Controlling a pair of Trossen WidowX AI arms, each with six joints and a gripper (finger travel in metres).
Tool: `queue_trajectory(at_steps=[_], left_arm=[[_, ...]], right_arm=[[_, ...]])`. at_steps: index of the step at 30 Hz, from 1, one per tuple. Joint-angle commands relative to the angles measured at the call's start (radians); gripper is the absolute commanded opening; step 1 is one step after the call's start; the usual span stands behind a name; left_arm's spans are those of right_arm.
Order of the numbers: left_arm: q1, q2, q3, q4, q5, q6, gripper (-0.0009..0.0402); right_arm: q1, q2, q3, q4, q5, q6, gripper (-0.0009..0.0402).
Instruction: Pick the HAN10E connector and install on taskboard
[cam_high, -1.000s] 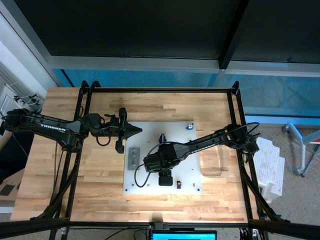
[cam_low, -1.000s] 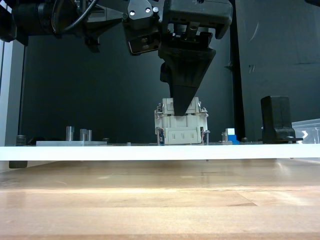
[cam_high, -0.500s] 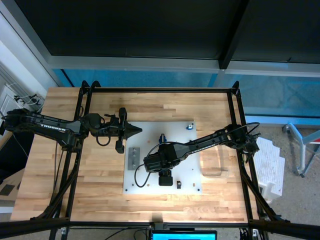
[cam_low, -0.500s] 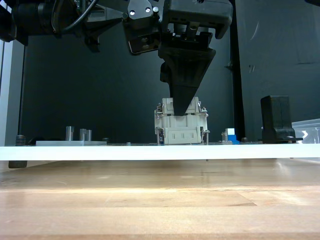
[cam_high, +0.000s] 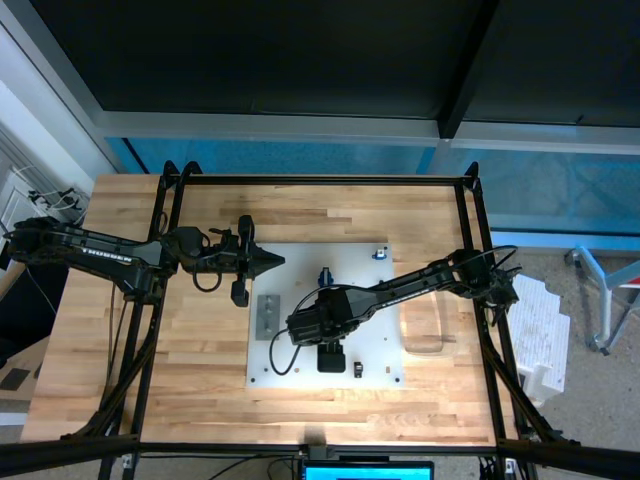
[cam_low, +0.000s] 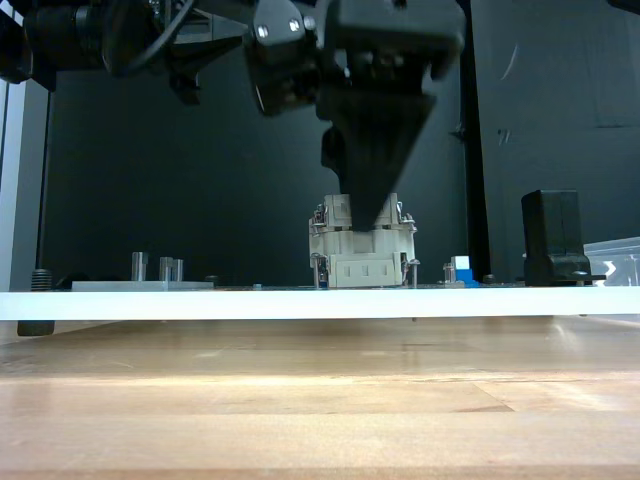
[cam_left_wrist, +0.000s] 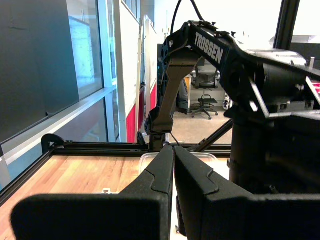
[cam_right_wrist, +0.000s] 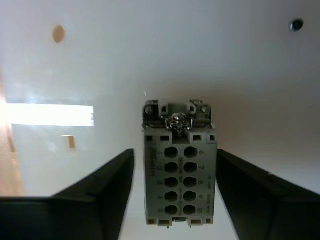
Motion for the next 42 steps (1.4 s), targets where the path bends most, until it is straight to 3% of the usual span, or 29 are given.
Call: queue_trajectory(at_steps=[1, 5, 8, 14, 26, 30, 34, 42], left_arm=[[0.000, 0.000, 0.000, 0.000, 0.000, 0.000, 0.0001], [0.000, 0.000, 0.000, 0.000, 0.000, 0.000, 0.0001], [0.000, 0.000, 0.000, 0.000, 0.000, 0.000, 0.0001], [0.000, 0.000, 0.000, 0.000, 0.000, 0.000, 0.0001], [0.000, 0.000, 0.000, 0.000, 0.000, 0.000, 0.0001], [0.000, 0.000, 0.000, 0.000, 0.000, 0.000, 0.0001], [0.000, 0.000, 0.000, 0.000, 0.000, 0.000, 0.0001], [0.000, 0.000, 0.000, 0.000, 0.000, 0.000, 0.0001]], right_arm=[[0.001, -0.012, 0.015, -0.008, 0.003, 0.001, 0.0302], [0.001, -0.027, 0.015, -0.024, 0.013, 0.000, 0.0344], [0.001, -0.055, 0.015, -0.038, 0.015, 0.000, 0.0353], [0.001, -0.106, 0.015, -0.064, 0.039, 0.000, 0.0338], [0.005, -0.125, 0.014, -0.066, 0.032, 0.000, 0.0299], [0.001, -0.181, -0.018, -0.048, 0.032, -0.010, 0.0273], [-0.022, -0.286, -0.120, 0.067, 0.040, -0.049, 0.0232], [-0.078, -0.534, -0.384, 0.264, 0.040, -0.060, 0.0111]])
